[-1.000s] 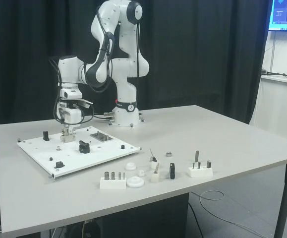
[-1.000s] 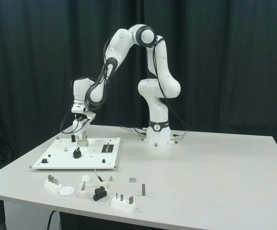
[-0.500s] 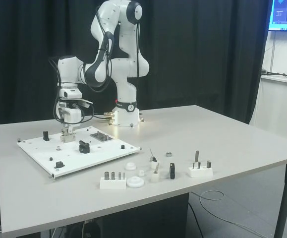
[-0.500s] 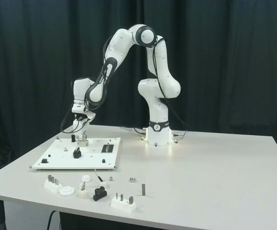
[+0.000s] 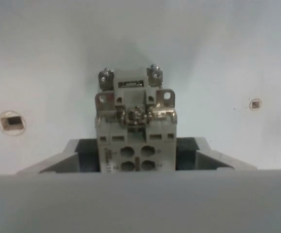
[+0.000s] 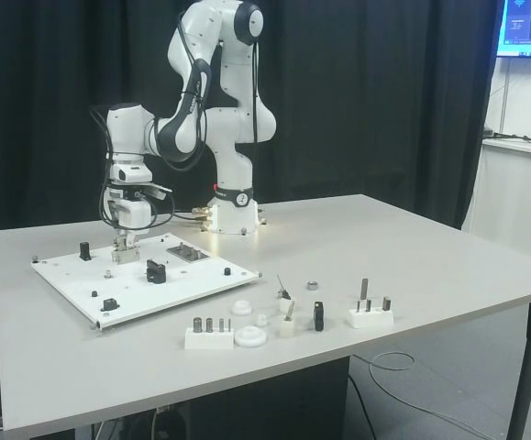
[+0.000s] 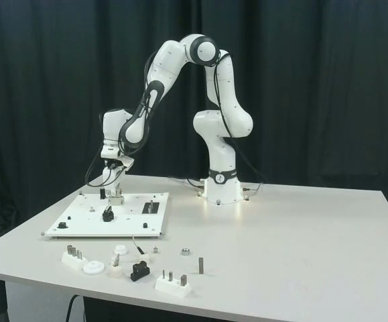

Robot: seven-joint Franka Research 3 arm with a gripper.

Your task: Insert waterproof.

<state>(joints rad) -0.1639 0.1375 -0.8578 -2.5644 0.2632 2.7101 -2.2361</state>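
nothing has visibly moved: arm bent low, claw (image 6: 124, 246) seemingly closed on the waterproof connector (image 5: 133, 127) over the white board (image 6: 182, 280).

Two room cameras face the white jointed robot arm (image 6: 205, 101) from opposite table corners — distant — while the wrist camera looks down, close.

In the wrist view the lower part of the waterproof connector (image 5: 133, 131) is cut off behind a blurred grey band that fills the picture's near edge, so its seat on the white board (image 5: 218, 58) under the gripper (image 6: 123, 240) cannot be seen. The lettering on its small label is too blurred to read. In both room views the connector is too small below the gripper to tell its contact, and the fingertips merge with it. The table's (image 6: 384, 238) far legs are hidden.
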